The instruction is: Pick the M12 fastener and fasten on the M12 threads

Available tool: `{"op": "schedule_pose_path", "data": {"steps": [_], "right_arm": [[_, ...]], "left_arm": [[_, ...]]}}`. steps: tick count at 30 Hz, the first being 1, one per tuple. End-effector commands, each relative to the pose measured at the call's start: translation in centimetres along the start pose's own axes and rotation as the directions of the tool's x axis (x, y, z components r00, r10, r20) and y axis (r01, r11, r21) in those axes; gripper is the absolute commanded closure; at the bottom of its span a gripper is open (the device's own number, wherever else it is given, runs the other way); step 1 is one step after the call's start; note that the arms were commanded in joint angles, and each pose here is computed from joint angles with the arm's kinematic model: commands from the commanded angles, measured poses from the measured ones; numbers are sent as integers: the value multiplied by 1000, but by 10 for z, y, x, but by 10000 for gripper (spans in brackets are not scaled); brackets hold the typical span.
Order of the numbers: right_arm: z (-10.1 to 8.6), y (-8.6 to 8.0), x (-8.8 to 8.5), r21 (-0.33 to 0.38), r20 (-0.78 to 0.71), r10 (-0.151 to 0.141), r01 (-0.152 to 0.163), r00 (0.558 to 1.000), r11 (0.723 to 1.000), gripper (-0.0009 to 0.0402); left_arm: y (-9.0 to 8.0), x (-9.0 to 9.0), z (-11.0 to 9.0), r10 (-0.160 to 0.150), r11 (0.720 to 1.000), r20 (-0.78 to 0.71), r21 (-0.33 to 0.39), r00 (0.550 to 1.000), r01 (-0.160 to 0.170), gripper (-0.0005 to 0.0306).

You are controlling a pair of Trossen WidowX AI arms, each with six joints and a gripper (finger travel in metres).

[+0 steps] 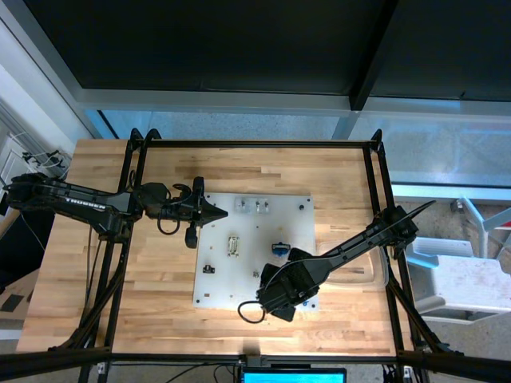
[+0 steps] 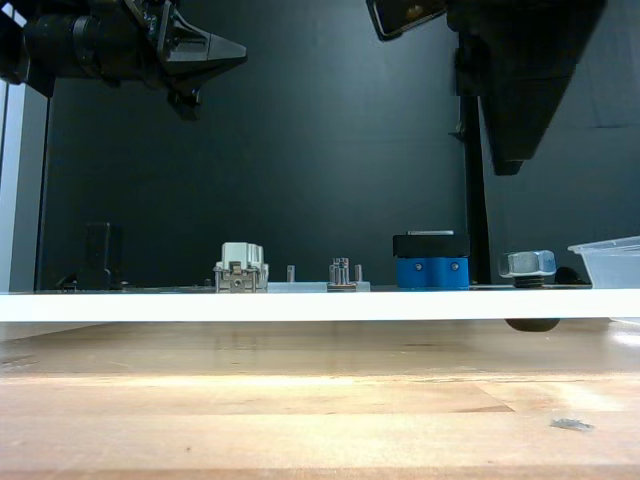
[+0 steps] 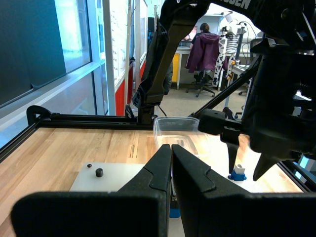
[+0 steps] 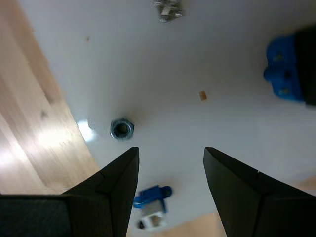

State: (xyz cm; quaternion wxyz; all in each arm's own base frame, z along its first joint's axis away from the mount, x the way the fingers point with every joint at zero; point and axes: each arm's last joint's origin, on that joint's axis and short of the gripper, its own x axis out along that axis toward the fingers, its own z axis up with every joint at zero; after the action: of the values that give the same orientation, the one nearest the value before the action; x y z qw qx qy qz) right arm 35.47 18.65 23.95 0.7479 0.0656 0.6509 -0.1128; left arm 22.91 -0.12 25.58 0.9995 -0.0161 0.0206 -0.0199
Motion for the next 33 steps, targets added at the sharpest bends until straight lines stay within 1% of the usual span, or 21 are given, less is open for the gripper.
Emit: {"op": "schedule_pose_path", "data": {"steps": [1, 2, 4, 6, 8, 10, 12, 14, 15, 16, 18, 21, 25, 30, 33], "right_arm": [[0, 2, 2, -179, 6, -1, 2, 1000, 984, 213], [1, 2, 3, -195, 8, 0, 1, 1000, 981, 214], [0, 2, 6, -201, 11, 3, -1, 1000, 980, 226], [-1, 3, 9, -198, 9, 2, 0, 1000, 980, 253], [-2, 4, 12, -163, 9, 3, -1, 1000, 987, 295], [-2, 4, 13, -127, 14, 8, -7, 1000, 992, 348], [-3, 5, 14, -131, 14, 8, -6, 1000, 991, 402], [-4, 5, 16, -136, 15, 8, -6, 1000, 991, 383], [-4, 6, 18, -139, 19, 12, -9, 1000, 990, 382], [-4, 7, 20, -145, 24, 17, -13, 1000, 989, 385], [-4, 9, 24, -181, 41, 34, -26, 999, 983, 396], [-5, 12, 31, -205, 63, 55, -41, 996, 978, 393], [-7, 12, 39, -220, 62, 55, -41, 997, 975, 394], [-10, 11, 44, -209, 52, 46, -34, 998, 977, 393], [-11, 10, 49, -198, 50, 45, -34, 998, 980, 393]], "left_arm": [[0, 0, 0, 0, 1000, 0, 0, 1000, 0, 300], [0, 0, 0, 0, 1000, 0, 0, 1000, 0, 300], [0, 0, 0, 0, 1000, 0, 0, 1000, 0, 300], [0, 0, 0, 0, 1000, 0, 0, 1000, 0, 300], [0, 0, 0, 0, 1000, 0, 0, 1000, 0, 300], [0, 0, 0, 0, 1000, 0, 0, 1000, 0, 300], [0, 0, 0, 0, 1000, 0, 0, 1000, 0, 300], [0, 0, 0, 0, 1000, 0, 0, 1000, 0, 300], [0, 0, 0, 0, 1000, 0, 0, 1000, 0, 300], [0, 0, 0, 0, 1000, 0, 0, 1000, 0, 300], [0, 0, 0, 0, 1000, 0, 0, 1000, 0, 300], [0, 0, 0, 0, 1000, 0, 0, 1000, 0, 300], [0, 0, 0, 0, 1000, 0, 0, 1000, 0, 300], [0, 0, 0, 0, 1000, 0, 0, 1000, 0, 300], [0, 0, 0, 0, 1000, 0, 0, 1000, 0, 300]]}}
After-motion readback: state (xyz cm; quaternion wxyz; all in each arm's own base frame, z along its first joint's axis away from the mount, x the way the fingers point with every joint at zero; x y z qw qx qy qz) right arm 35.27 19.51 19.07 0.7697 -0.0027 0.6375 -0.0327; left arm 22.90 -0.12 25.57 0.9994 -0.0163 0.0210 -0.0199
